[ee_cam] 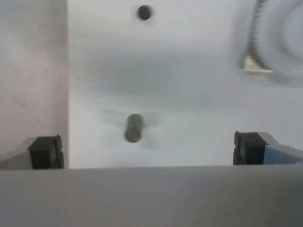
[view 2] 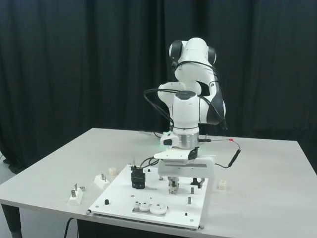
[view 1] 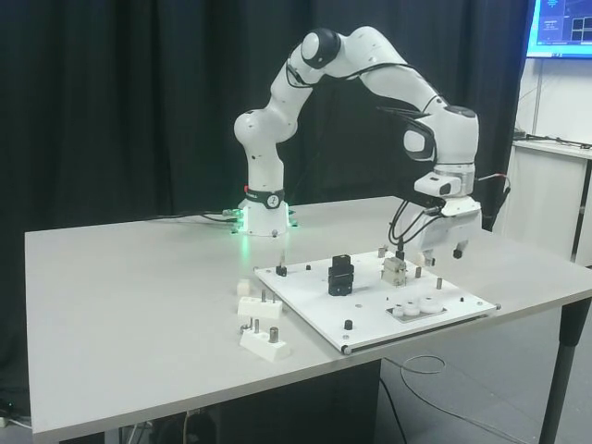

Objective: Pick round peg 4.

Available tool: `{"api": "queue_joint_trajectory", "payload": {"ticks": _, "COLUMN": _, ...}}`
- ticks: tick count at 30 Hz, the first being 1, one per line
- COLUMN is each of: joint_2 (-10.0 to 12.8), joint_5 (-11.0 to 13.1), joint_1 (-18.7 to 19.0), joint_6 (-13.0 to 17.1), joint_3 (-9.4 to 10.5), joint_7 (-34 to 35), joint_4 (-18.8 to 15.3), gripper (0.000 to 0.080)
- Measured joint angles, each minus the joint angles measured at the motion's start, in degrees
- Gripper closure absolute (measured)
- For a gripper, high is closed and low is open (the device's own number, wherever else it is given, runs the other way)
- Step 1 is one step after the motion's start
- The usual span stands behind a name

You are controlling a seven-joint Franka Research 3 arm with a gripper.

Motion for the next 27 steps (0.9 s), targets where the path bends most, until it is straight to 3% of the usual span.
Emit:
{"api": "queue_joint_trajectory", "payload": {"ticks": 17, "joint_2": -1.2, "joint_5": -0.1, "joint_1": -3.4, "joint_6": -4.2, "joint_3": -5.23, "joint_7": -12.4, "joint_4": 2.5, "gripper": 0.0003}}
{"api": "queue_joint_trajectory", "payload": {"ticks": 27, "joint_2": -2.0, "joint_5": -0.2, "joint_1": -8.6, "joint_6": -5.3, "joint_3": -6.39, "joint_7": -21.4, "joint_4": 3.3, "gripper": 0.0003}}
